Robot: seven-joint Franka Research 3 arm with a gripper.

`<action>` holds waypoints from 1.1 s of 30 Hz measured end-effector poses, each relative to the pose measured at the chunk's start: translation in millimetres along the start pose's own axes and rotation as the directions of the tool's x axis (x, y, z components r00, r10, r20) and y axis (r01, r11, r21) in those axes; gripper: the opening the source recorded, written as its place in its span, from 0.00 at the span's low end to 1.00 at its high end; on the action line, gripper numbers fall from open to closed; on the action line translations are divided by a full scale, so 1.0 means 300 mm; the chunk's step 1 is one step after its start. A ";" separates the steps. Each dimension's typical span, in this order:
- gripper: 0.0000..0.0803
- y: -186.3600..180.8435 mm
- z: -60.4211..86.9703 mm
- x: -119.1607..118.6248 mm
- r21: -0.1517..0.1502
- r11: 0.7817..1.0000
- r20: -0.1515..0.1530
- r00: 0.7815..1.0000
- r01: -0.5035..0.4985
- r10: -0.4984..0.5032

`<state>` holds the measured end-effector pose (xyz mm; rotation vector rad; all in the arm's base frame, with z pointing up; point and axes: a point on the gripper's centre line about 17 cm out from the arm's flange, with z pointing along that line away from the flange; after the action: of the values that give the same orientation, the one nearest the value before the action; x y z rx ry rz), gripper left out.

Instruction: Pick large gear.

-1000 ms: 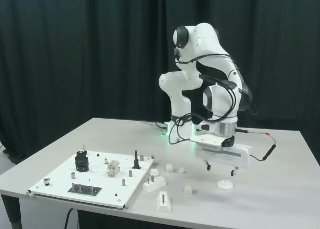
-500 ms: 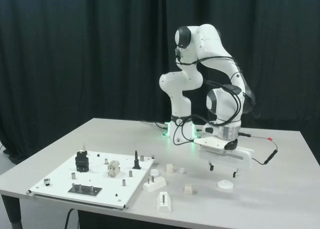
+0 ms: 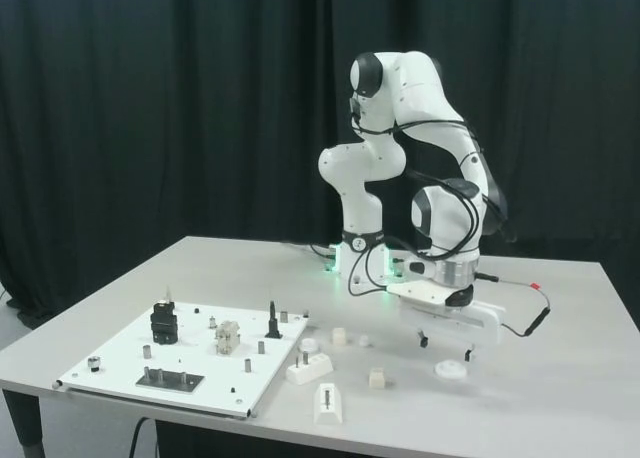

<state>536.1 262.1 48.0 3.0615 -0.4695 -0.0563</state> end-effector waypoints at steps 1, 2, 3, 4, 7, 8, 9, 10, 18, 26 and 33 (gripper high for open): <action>1.00 -0.001 0.005 -0.003 0.002 1.000 -0.002 1.000 -0.004 0.004; 1.00 -0.002 0.010 -0.006 0.005 1.000 -0.003 1.000 -0.007 0.007; 1.00 -0.003 0.014 -0.009 0.007 1.000 -0.004 1.000 -0.010 0.010; 1.00 -0.005 0.018 -0.010 0.010 1.000 -0.006 1.000 -0.012 0.013; 1.00 -0.010 0.030 -0.016 0.018 1.000 -0.013 1.000 -0.017 0.018; 1.00 -0.011 0.033 -0.018 0.020 1.000 -0.015 1.000 -0.021 0.021; 1.00 -0.012 0.036 -0.019 0.023 0.999 -0.016 1.000 -0.024 0.025; 1.00 -0.013 0.039 -0.021 0.024 0.999 -0.018 0.999 -0.028 0.028; 1.00 -0.025 0.061 -0.035 0.045 0.998 -0.026 0.999 -0.039 0.040; 1.00 -0.031 0.080 -0.041 0.061 0.997 -0.039 0.998 -0.039 0.041; 1.00 -0.040 0.100 -0.052 0.070 0.997 -0.046 0.998 -0.034 0.038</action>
<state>523.4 277.1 17.9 3.1128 -0.5347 0.0347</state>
